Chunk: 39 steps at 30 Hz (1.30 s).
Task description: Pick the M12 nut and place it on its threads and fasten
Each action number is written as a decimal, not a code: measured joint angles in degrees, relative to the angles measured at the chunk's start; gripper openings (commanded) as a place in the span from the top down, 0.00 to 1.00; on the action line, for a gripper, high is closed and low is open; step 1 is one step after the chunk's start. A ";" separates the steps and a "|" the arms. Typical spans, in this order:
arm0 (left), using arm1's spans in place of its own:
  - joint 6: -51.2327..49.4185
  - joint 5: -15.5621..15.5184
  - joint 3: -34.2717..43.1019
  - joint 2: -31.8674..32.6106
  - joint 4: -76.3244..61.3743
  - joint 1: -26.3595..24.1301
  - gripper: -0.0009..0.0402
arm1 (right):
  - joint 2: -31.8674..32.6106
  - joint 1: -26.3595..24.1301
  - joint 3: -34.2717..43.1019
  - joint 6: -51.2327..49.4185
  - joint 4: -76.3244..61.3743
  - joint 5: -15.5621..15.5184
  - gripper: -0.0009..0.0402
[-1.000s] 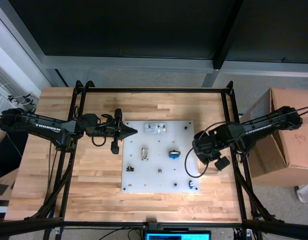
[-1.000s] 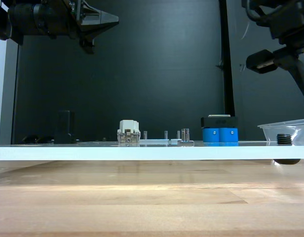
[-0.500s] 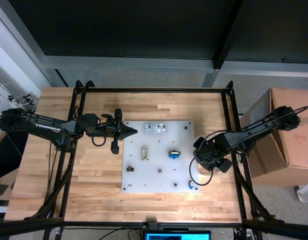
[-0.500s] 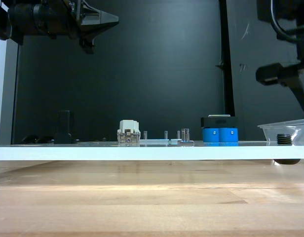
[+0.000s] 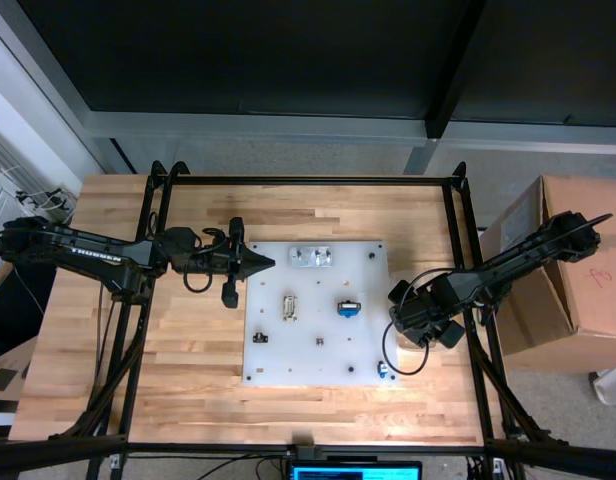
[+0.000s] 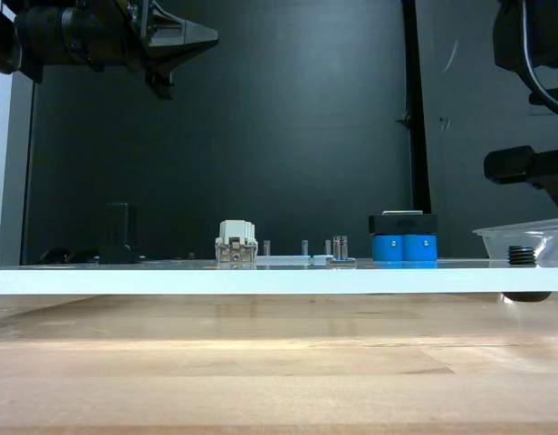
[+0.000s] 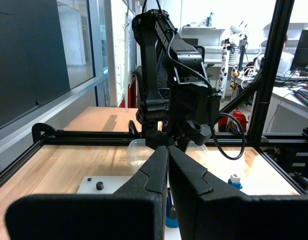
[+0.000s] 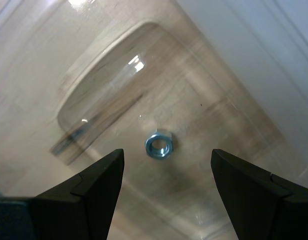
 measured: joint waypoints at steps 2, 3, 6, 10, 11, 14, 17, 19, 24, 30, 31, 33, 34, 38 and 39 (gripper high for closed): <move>0.00 0.02 0.00 0.00 0.00 0.00 0.98 | 0.00 0.07 -0.96 0.00 1.57 0.02 0.39; 0.00 0.02 0.00 0.00 0.00 0.00 0.98 | 0.00 0.09 -1.44 0.00 2.05 0.04 0.39; 0.00 0.00 0.00 0.00 0.00 0.00 0.98 | 0.00 0.11 -2.78 0.00 3.52 0.02 0.39; 0.00 0.02 0.00 0.00 0.00 0.00 0.98 | 0.02 0.15 -4.09 -0.22 5.05 0.02 0.39; 0.00 0.02 0.00 0.00 0.00 0.00 0.98 | 0.00 0.20 -4.50 -0.42 5.49 0.02 0.39; -0.02 0.00 0.00 0.00 0.00 0.00 0.98 | 0.02 0.20 -5.57 -0.87 6.71 0.02 0.39; -0.02 0.02 0.00 0.00 0.00 0.00 0.98 | 0.02 0.20 -6.32 -0.92 7.78 0.02 0.39; -0.02 0.02 0.00 0.00 0.00 0.00 0.98 | 0.02 0.20 -6.64 -1.03 8.15 0.02 0.39; 0.00 0.02 0.00 0.00 0.00 0.00 0.98 | 0.02 0.20 -7.17 -1.07 8.96 0.04 0.39; 0.00 0.00 0.00 0.00 0.00 0.00 0.98 | 0.02 0.20 -7.26 -1.07 9.18 0.04 0.44; -0.02 0.02 0.00 0.00 0.00 0.00 0.98 | 0.02 0.20 -7.26 -1.07 9.20 0.04 0.46; -0.02 0.00 0.00 0.00 0.00 0.00 0.98 | 0.02 0.20 -7.26 -1.09 9.27 0.02 0.51; 0.00 0.02 0.00 0.00 0.00 0.00 0.98 | 0.02 0.20 -7.26 -1.09 9.29 0.02 0.53; -0.02 0.00 0.00 0.00 0.00 0.00 0.98 | 0.02 0.20 -7.26 -1.07 9.40 0.00 0.62; -0.02 0.02 0.00 0.00 0.00 0.00 0.98 | 0.02 0.20 -7.26 -1.07 9.40 -0.15 0.64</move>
